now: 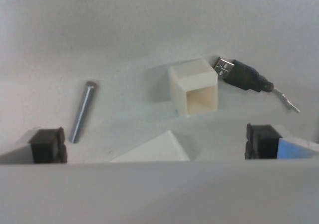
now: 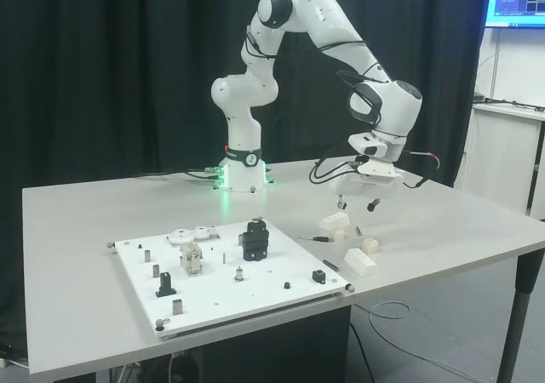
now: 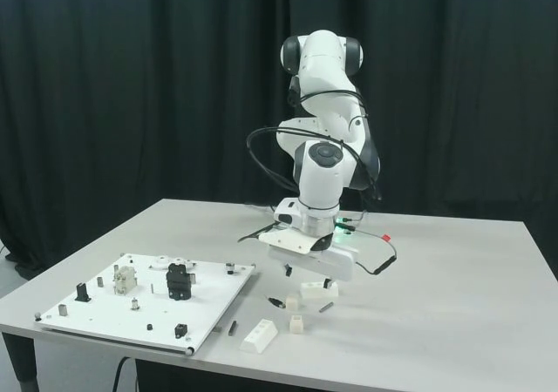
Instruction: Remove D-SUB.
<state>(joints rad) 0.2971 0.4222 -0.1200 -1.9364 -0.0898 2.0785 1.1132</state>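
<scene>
grey flat table (image 2: 85,230) carries everything, and the white jointed robot arm (image 2: 324,17) stands bolted at its far side, with a green light ring at its base. next in bulk is the white square assembly board (image 2: 255,289), lying near the table's front edge and studded with small black and grey fixtures. the d-sub connector cannot be singled out with certainty among those fixtures, and nothing of that kind shows under the wrist. the two-fingered gripper (image 1: 154,144) hangs off the board, beside it, just above a scatter of loose parts on the bare table. its black fingertip pads (image 1: 47,145) are spread wide apart, released, with nothing held between them. below it, the wrist view shows the corner of a white wedge-like block (image 1: 159,152) and a white hollow square block (image 1: 194,87) with its open face showing. a black usb plug with a metal nose and short wire tail (image 1: 244,75) lies just beside that hollow block. a slim grey metal pin (image 1: 82,112) lies apart on the hollow block's other side.
</scene>
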